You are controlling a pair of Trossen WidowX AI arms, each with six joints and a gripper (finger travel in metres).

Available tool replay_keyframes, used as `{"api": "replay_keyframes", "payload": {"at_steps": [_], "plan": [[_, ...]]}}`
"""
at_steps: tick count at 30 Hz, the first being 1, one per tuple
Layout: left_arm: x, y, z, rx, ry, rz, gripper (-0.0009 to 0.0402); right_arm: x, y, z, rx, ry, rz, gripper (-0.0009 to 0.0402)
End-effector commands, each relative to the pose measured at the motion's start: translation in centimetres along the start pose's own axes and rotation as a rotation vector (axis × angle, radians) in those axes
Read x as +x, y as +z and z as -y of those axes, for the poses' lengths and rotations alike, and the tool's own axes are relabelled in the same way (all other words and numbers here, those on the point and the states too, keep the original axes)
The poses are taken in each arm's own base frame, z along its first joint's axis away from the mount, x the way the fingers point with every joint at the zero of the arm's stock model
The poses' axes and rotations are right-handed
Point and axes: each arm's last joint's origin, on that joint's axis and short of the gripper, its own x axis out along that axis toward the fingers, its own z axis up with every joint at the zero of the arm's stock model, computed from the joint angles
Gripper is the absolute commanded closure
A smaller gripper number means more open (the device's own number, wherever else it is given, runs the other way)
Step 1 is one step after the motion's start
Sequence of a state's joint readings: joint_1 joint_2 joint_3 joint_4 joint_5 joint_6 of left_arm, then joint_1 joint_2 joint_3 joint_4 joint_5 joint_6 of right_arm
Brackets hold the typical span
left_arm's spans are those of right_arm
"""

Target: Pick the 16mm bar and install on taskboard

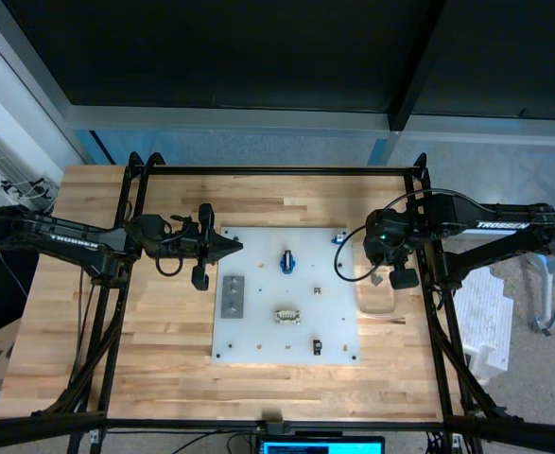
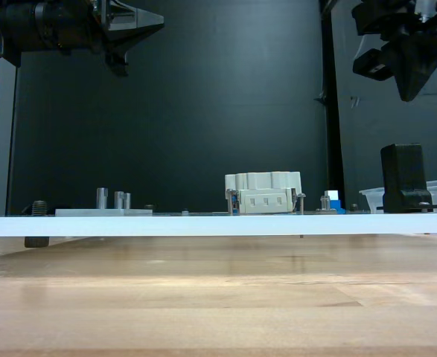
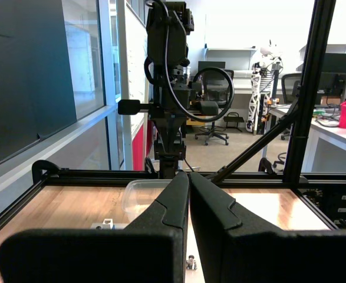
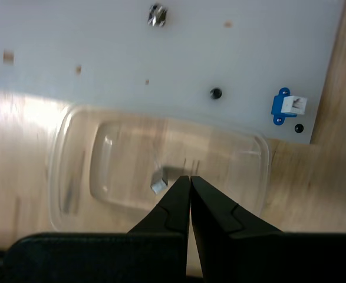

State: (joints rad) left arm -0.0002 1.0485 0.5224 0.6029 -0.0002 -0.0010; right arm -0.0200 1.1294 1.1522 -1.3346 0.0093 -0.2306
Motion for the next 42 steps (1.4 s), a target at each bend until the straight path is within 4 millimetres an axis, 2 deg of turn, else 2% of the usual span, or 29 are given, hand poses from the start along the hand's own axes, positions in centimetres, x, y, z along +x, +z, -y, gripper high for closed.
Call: {"api": "replay_keyframes", "payload": {"at_steps": [1,12,21,25,35,42], "plan": [[0.0,0.0,0.0,0.000,0.000,0.000,0.0393,0.1,-0.2,-0.1,-0.077,0.007,-0.025,0.0393],[0.0,0.0,0.0,0.000,0.000,0.000,0.0393,0.4,-0.6,-0.2,-0.332,0.034,-0.086,0.0393],[0.0,0.0,0.0,0.000,0.000,0.000,0.0393,1.6,-1.0,-0.3,-0.443,0.002,-0.152,0.0386],[0.0,0.0,0.0,0.000,0.000,0.000,0.0393,2.6,-1.3,-0.7,-0.476,0.009,-0.189,0.0356],[0.0,0.0,0.0,0.000,0.000,0.000,0.0393,4.8,-1.5,-1.2,-0.495,0.008,-0.181,0.0246],[0.0,0.0,0.0,0.000,0.000,0.000,0.0393,6.2,-1.7,-1.6,-0.517,0.008,-0.172,0.0205]]}}
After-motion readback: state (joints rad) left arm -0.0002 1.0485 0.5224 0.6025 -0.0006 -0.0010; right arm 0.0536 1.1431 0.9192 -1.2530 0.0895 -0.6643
